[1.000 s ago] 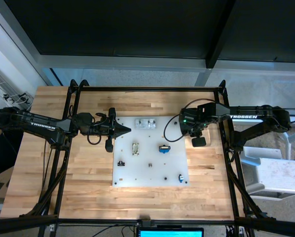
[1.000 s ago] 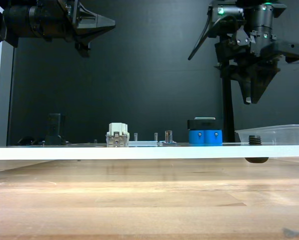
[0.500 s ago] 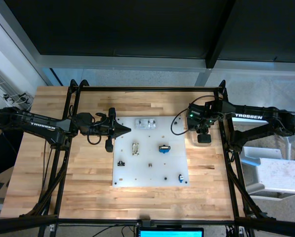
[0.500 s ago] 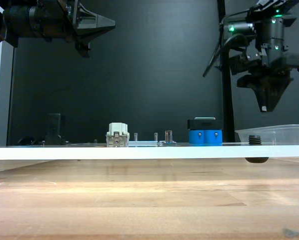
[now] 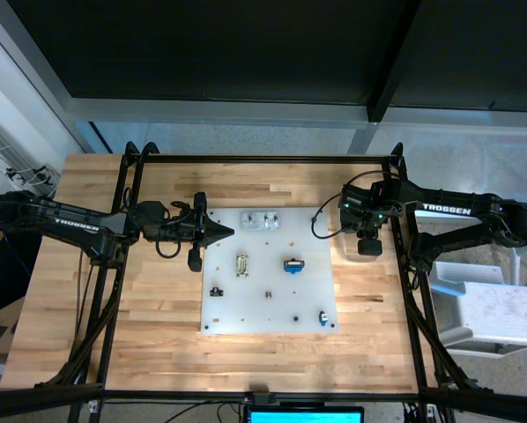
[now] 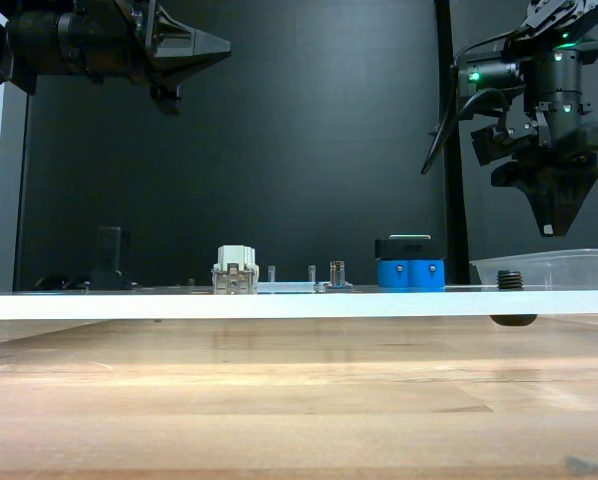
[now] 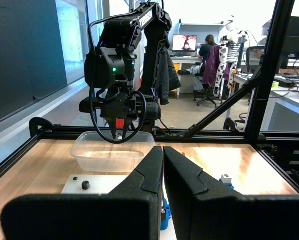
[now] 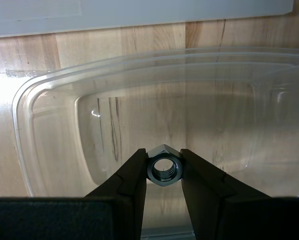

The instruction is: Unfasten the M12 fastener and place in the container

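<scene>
Hanging above the small shallow tray of clear plastic [image 8: 49, 82], the right gripper [image 6: 549, 222] is pointed straight down, and its black fingers [image 8: 132, 185] are clamped on the small silver hexagonal nut [image 8: 164, 169]. The nut is gripped by two opposite flats, its threaded bore is turned toward the wrist camera, and the tray's floor is seen directly behind it. In the low view the fingertips are shown a little above the tray's rim, apart from it. The tray is set on the light wooden table [image 5: 114, 317], just beyond the right edge of the flat white board [image 5: 263, 313].

The short black ribbed stud [image 6: 510, 280] is seen bare on the board near its near right edge, with its ribs exposed. In the low view it is lined up in front of the tray's wall, though it is fixed to the board.

The left gripper [image 5: 228, 233] is held high over the board's far left corner and is pointed level toward the right arm. Its fingers are pressed together with only a thin seam between them, and nothing is gripped.

A blue block [image 6: 410, 272] and a pale grey connector [image 6: 235, 271] are also mounted on the board, well apart from the stud.
</scene>
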### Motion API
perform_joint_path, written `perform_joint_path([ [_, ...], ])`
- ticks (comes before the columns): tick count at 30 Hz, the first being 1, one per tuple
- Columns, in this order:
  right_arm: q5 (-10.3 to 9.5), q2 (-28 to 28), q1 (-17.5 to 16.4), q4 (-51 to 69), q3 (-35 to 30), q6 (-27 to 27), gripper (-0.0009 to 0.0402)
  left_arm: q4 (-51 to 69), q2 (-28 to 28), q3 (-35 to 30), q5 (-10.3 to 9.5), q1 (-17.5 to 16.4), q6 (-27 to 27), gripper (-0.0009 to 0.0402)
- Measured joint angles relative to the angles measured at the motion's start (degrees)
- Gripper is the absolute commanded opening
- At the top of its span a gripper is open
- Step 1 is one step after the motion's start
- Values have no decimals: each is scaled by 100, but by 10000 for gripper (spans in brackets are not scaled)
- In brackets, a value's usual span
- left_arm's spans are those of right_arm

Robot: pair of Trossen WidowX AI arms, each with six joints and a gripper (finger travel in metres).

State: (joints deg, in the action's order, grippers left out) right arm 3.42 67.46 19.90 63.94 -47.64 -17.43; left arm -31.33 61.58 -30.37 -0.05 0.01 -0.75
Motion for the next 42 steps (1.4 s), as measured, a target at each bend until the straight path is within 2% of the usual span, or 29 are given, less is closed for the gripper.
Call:
perform_joint_path([
  [10,0,0,0,96,-2,17,160,0,0,2,0,0,0,0],
  [17,9,0,2,96,-4,48,219,2,0,0,0,0,0,0],
  [22,22,0,0,96,-4,57,229,0,0,2,0,0,-2,0],
  [42,20,0,0,173,-9,52,208,0,0,2,0,0,-2,0],
])
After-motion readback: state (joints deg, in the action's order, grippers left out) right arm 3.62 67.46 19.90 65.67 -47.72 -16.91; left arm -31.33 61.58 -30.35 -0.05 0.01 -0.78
